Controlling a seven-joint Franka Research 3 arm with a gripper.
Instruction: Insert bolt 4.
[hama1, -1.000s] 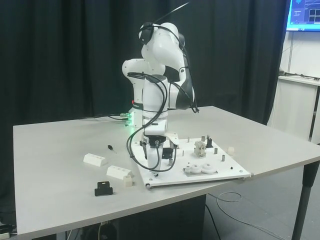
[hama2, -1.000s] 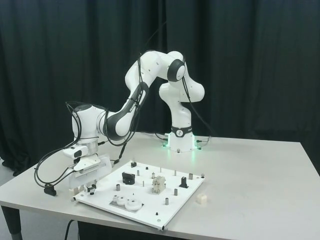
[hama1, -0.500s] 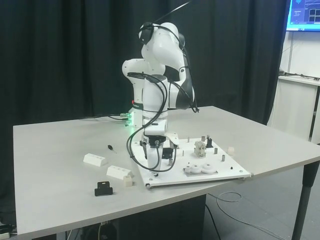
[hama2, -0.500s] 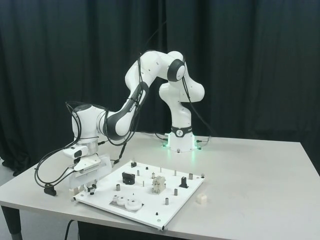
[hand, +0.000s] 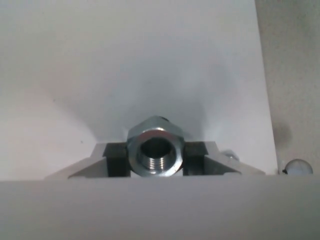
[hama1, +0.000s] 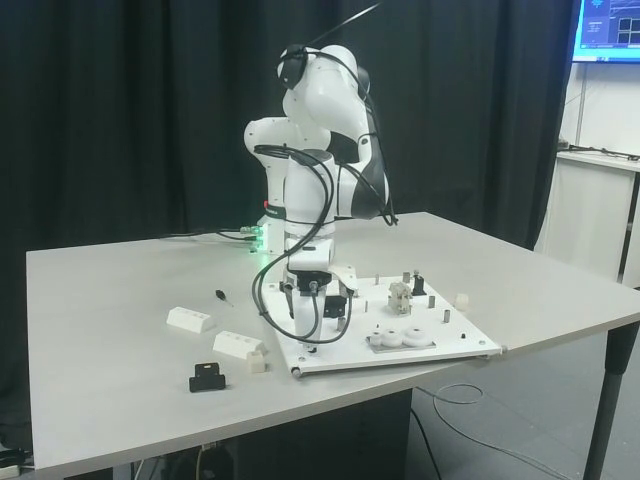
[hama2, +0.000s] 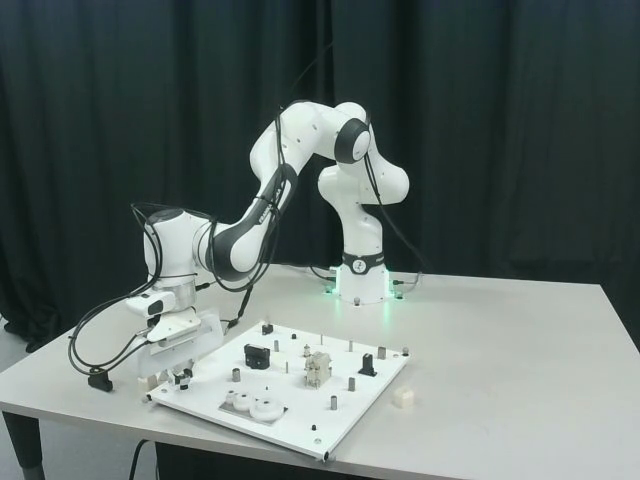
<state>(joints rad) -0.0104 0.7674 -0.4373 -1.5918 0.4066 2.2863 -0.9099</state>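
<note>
From where I stand, the gripper (hama1: 312, 340) hangs low over the near corner of the white board (hama1: 440, 350), its fingers closed on a grey metal bolt (hand: 155, 152). The wrist view shows the bolt pinched between the two black pads (hand: 114, 159), hexagonal head uppermost with a threaded hollow in it, standing just above the board. I cannot make out the hole beneath it; the head hides it.

The risk, as I judge it, is misalignment. If the shank meets the board beside the hole or goes in tilted, it could jam, or slip in the pads under pressure.

Close by on the board stand a black block (hama2: 257, 354), a pair of white gears (hama2: 253, 405) and several short pegs (hama2: 352, 382), none seeming to bar the descent. Farther out, white blocks (hama1: 190, 319) and a black clip (hama1: 208, 376) lie on the table (hama1: 100, 300), well apart.
</note>
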